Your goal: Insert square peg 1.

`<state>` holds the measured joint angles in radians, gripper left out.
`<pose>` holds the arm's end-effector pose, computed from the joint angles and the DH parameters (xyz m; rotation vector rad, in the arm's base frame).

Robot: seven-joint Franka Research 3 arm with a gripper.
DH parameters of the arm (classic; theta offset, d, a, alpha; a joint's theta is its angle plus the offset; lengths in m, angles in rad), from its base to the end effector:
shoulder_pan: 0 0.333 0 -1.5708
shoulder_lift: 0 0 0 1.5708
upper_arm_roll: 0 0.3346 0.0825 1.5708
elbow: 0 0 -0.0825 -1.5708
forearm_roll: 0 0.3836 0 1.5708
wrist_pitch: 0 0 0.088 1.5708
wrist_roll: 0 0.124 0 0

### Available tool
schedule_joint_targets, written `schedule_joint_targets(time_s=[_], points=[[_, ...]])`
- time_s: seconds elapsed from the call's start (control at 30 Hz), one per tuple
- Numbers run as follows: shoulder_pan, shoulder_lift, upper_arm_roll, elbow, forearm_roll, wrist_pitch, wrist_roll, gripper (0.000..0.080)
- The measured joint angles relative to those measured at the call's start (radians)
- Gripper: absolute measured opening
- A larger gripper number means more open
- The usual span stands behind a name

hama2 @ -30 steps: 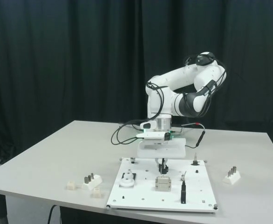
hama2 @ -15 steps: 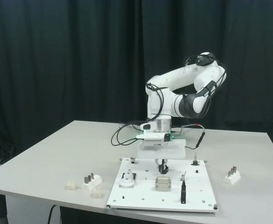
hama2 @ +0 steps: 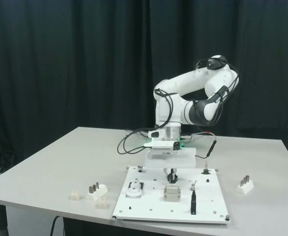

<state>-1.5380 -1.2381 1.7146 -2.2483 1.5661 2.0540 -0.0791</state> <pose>0.5190 0.1338 0.2195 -2.9009 0.8674 -0.3208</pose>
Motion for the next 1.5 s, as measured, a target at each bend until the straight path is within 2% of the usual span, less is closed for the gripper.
schedule_joint_targets(time_s=[1.5], points=[[-0.005,0.005,0.017,0.008,0.005,0.005,0.000,0.0029]])
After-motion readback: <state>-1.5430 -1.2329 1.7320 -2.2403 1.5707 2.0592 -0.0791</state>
